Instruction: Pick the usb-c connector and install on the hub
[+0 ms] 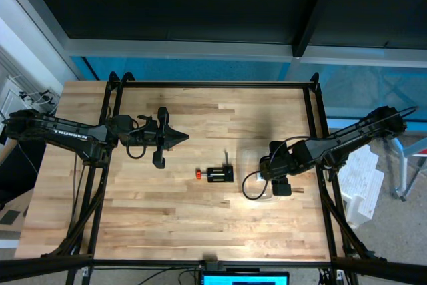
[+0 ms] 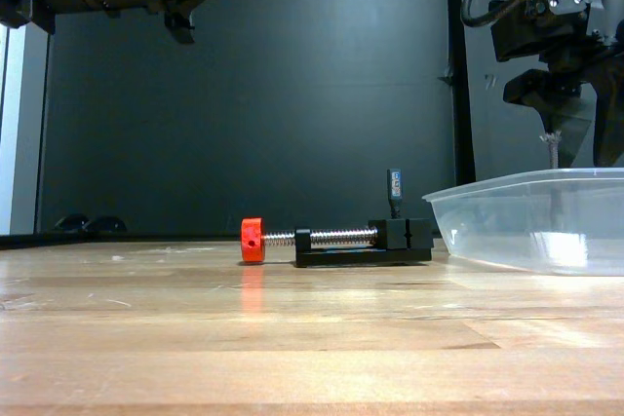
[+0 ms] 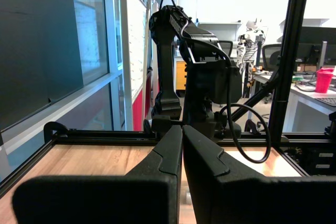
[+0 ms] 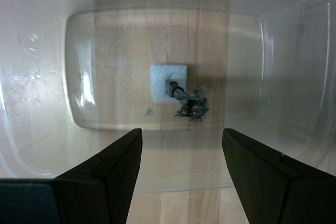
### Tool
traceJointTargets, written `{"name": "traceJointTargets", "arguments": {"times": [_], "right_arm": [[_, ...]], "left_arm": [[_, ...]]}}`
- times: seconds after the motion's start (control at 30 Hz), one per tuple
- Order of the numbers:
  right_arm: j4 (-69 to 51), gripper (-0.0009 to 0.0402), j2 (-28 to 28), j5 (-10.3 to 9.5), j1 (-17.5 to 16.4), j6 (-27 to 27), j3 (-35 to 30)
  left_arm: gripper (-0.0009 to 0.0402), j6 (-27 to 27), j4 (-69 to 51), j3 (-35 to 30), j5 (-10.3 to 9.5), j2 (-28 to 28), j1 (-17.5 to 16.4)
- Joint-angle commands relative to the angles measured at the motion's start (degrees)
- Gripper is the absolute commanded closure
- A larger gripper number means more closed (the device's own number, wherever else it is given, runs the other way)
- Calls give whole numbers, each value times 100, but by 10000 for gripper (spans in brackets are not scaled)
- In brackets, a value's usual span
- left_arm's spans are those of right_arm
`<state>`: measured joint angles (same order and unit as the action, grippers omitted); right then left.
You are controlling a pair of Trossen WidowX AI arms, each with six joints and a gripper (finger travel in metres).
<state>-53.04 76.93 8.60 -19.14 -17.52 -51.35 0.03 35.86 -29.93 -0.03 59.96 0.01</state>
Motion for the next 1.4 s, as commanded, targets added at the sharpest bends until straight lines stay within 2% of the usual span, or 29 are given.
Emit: {"name": "traceJointTargets", "arguments": {"times": [0.03,1.4], "right_arm": [[13,181,70,0,-9,-2,2],[778,181,614,-2,-37,0,404]], "left_arm": [[393,-2,0,-2,2,2,-2],[393,-2,0,-2,2,2,-2]]}}
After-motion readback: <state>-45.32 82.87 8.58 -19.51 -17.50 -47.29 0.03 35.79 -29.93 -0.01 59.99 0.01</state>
